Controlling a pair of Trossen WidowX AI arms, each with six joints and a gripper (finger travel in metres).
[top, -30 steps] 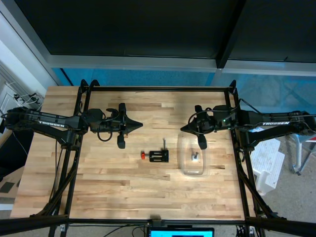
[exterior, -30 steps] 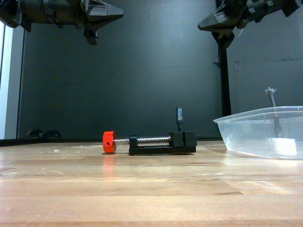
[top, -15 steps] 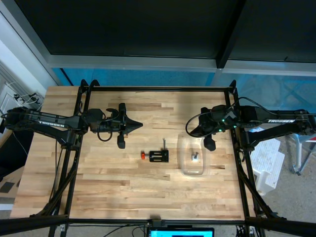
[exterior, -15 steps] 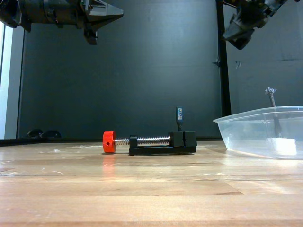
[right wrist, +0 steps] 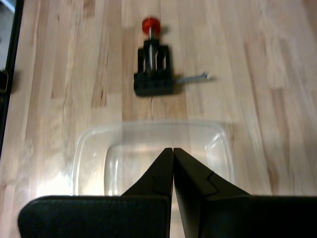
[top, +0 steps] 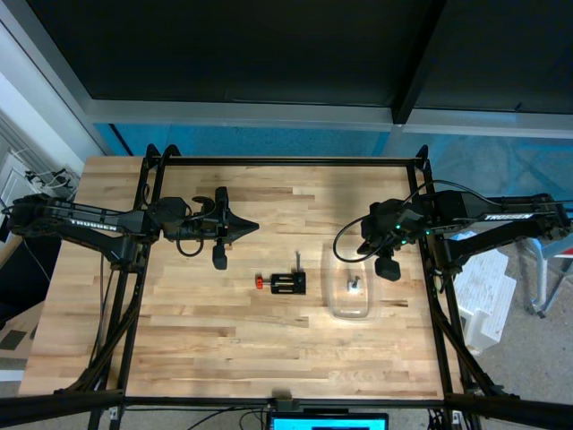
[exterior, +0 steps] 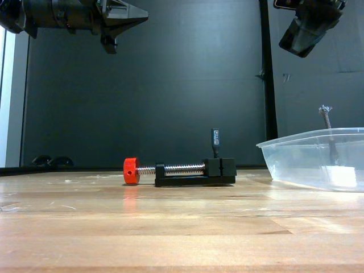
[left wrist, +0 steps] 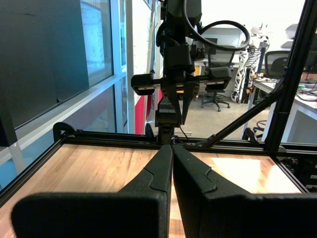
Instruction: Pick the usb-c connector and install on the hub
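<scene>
The hub (top: 285, 283) is a small black block with an orange-red knob (top: 259, 282) and a thin grey pin (top: 296, 260), lying mid-table; it also shows in the low view (exterior: 193, 170) and the right wrist view (right wrist: 153, 74). The usb-c connector (top: 355, 286), tiny and dark with grey metal, sits inside the clear tray (top: 333, 300) and stands up in it (exterior: 329, 133). My right gripper (top: 367, 249) hangs shut, high over the tray's far edge, pointing down (right wrist: 173, 149). My left gripper (top: 255, 227) is shut, raised at the far left (exterior: 145, 15).
A tiny pale square piece (exterior: 341, 173) also lies in the tray. A black frame (top: 286, 162) runs round the table. Bare wood lies in front of the hub and the tray.
My right gripper has swung from pointing left to pointing down and shifted right, over the tray's far side. The left arm, the hub and the tray have not moved.
</scene>
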